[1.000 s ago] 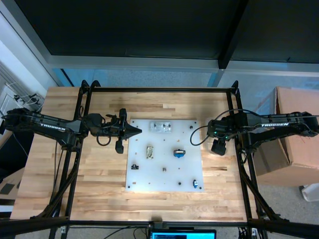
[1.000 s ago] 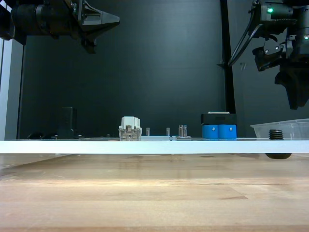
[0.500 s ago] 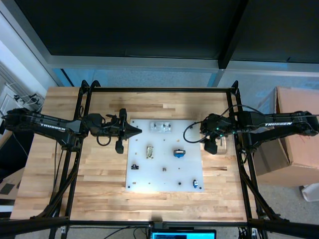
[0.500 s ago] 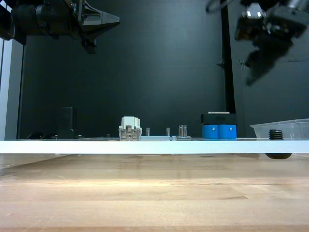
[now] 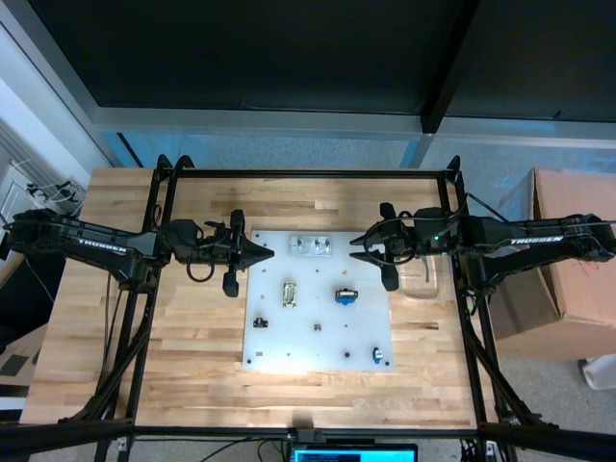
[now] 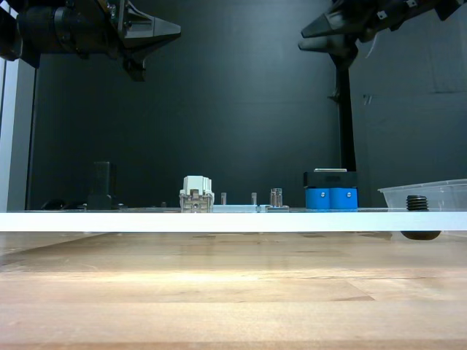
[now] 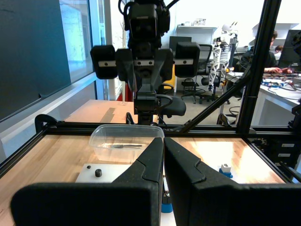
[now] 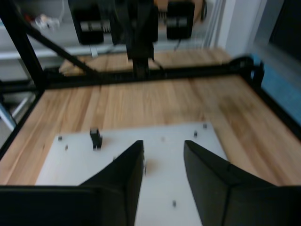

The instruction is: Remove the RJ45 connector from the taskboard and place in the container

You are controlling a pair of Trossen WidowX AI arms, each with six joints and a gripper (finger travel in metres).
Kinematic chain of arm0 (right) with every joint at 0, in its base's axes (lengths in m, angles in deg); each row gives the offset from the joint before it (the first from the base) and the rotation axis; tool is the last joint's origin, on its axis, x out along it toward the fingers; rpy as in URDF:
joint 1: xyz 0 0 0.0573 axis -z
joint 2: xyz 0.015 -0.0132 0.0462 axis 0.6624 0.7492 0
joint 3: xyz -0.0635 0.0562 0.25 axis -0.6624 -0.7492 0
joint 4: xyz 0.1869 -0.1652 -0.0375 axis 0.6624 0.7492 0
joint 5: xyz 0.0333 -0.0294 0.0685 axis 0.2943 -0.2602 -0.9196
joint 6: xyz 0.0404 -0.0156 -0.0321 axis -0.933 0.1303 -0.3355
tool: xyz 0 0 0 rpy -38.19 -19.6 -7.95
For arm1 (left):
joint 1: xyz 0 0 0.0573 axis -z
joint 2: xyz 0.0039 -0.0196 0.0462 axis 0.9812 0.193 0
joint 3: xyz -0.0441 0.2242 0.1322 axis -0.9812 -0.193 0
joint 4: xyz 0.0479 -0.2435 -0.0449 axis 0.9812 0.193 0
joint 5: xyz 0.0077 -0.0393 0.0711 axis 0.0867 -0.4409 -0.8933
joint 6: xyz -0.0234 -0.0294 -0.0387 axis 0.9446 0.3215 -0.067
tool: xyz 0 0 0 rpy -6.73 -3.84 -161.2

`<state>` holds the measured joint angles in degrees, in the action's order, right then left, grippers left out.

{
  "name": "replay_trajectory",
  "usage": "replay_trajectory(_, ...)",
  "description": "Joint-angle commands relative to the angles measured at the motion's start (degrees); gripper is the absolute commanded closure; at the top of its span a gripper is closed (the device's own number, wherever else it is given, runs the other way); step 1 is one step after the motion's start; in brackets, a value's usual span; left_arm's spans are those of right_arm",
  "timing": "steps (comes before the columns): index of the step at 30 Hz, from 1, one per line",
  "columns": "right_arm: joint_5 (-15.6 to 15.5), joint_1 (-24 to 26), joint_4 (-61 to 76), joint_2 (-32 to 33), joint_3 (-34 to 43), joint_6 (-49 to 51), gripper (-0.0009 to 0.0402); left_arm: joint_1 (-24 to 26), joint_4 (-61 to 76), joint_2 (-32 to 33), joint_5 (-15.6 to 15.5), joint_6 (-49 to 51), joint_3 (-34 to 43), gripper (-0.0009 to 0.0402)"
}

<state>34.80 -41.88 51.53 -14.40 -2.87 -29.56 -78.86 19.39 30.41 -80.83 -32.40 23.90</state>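
A small clear piece with a dark streak, apparently the RJ45 connector (image 7: 123, 146), lies free on the floor of the clear container (image 7: 101, 141). The container (image 5: 424, 276) stands just off the right edge of the white taskboard (image 5: 289, 351). My right gripper (image 5: 358, 258) hangs high over the board's far right part, level and pointing left, open with nothing between its fingers (image 8: 127, 174). At the board's far left edge my left gripper (image 5: 269, 253) is also raised and pointing right, shut and holding nothing.
The board carries a grey-white connector block (image 5: 289, 293), a blue block (image 5: 346, 295), a small blue part (image 5: 377, 356) and a clear fitting (image 5: 311, 246). A black frame (image 5: 308, 174) rings the table. A cardboard box (image 5: 568, 260) stands off to the right.
The right gripper was pointing down over the container; it has swung up level and moved left to the board's right edge. The left arm has not moved.
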Motion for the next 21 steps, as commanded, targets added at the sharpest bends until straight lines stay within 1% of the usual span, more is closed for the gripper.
replay_trajectory(1,0.0,0.0,-7.9,0.0,-2.6,1.0,0.0324,0.0,0.0,0.0,0.0,0.0,0.0,0.0393)
replay_trajectory(6,-0.1,0.1,-19.7,0.8,-7.3,1.9,0.0395,0.0,0.0,0.0,0.0,0.0,0.0,0.0393)
replay_trajectory(9,-0.1,0.3,-27.1,1.4,-10.4,1.8,0.0389,0.0,0.0,0.0,0.0,0.0,0.0,0.0393)
replay_trajectory(11,-0.7,0.5,-30.5,1.9,-12.0,1.9,0.0396,0.0,0.0,0.0,0.0,0.0,0.0,0.0393)
replay_trajectory(13,-1.1,0.7,-33.0,2.3,-13.4,1.9,0.0393,0.0,0.0,0.0,0.0,0.0,0.0,0.0393)
replay_trajectory(14,-1.9,0.8,-34.2,2.5,-14.0,1.8,0.0394,0.0,0.0,0.0,0.0,0.0,0.0,0.0393)
replay_trajectory(16,-2.7,0.9,-36.2,2.9,-15.1,1.6,0.0393,0.0,0.0,0.0,0.0,0.0,0.0,0.0393)
replay_trajectory(21,-3.1,1.2,-37.7,3.7,-15.6,1.4,0.0394,0.0,0.0,0.0,0.0,0.0,0.0,0.0393)
